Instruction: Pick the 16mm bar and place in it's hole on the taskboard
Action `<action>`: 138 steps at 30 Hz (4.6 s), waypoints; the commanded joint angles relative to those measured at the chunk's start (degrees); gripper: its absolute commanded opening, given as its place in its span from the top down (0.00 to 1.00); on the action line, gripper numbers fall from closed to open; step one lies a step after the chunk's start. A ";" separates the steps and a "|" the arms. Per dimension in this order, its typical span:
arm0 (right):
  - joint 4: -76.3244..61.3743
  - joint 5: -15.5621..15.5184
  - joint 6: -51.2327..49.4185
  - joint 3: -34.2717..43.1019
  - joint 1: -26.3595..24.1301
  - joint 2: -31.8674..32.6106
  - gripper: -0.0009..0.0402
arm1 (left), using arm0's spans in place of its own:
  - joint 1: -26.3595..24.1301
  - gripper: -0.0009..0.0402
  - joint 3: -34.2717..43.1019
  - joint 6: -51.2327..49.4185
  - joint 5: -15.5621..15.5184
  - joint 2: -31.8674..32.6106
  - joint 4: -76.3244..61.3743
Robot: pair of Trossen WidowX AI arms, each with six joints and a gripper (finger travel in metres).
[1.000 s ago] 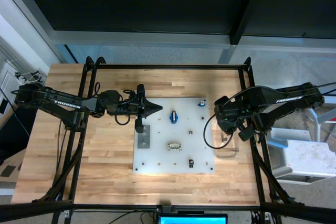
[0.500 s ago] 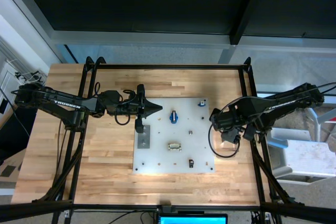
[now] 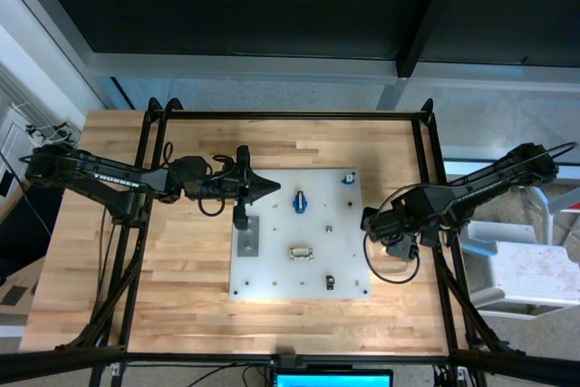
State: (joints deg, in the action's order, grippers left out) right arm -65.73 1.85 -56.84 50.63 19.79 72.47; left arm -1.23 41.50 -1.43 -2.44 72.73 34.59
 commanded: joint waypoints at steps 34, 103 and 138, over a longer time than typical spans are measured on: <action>13.99 -1.88 -2.60 -11.89 1.68 -0.07 0.66 | 0.02 0.98 0.00 0.00 0.02 0.02 0.00; -12.22 -0.87 68.32 27.32 1.60 12.15 0.98 | 0.00 0.98 0.00 0.02 0.02 0.02 0.00; -3.56 -0.33 78.77 27.30 5.77 20.48 0.98 | 0.02 0.98 0.02 0.02 0.00 0.02 0.00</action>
State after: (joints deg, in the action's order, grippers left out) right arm -69.60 0.95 21.45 77.95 25.34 92.60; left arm -1.21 41.50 -1.43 -2.44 72.73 34.57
